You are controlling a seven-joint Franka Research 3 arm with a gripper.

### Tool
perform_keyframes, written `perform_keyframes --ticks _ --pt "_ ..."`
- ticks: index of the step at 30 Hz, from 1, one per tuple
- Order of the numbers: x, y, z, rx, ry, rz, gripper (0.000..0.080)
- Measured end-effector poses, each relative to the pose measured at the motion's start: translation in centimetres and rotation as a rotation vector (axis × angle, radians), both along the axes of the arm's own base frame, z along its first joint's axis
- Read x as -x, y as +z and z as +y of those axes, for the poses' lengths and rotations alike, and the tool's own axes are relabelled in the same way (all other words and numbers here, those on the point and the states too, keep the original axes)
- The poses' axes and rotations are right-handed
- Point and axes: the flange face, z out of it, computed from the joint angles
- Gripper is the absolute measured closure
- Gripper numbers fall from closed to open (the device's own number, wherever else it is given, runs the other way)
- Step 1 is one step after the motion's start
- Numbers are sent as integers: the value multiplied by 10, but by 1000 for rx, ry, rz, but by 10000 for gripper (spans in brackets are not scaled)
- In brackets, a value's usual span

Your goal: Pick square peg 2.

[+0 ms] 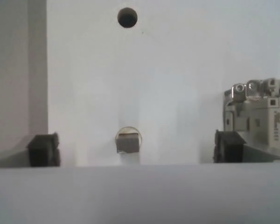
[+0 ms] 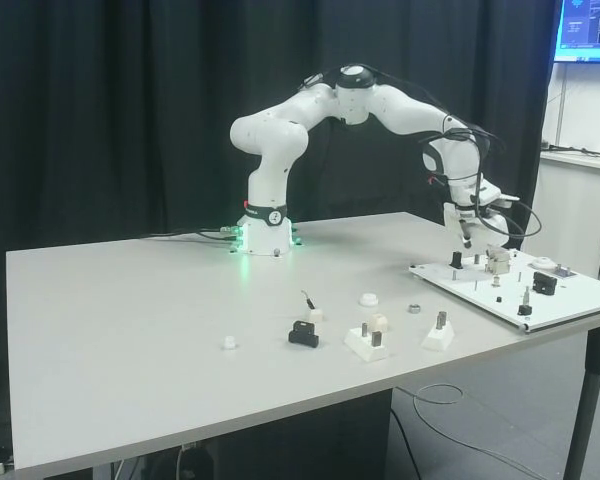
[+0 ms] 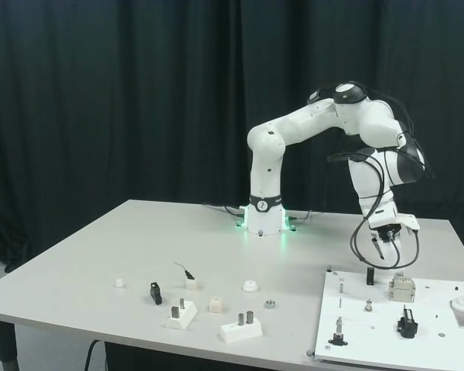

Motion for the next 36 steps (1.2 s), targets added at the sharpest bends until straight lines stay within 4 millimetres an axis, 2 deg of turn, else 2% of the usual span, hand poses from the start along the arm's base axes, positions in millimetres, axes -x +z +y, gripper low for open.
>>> perform_keyframes --ticks 4,5,22,36 --pt "1 3 0 3 -7 12 128" --pt "1 4 0 4 -10 14 25" --pt "-3 24 4 25 -107 39 4" --pt "-17 46 6 73 -153 20 3"
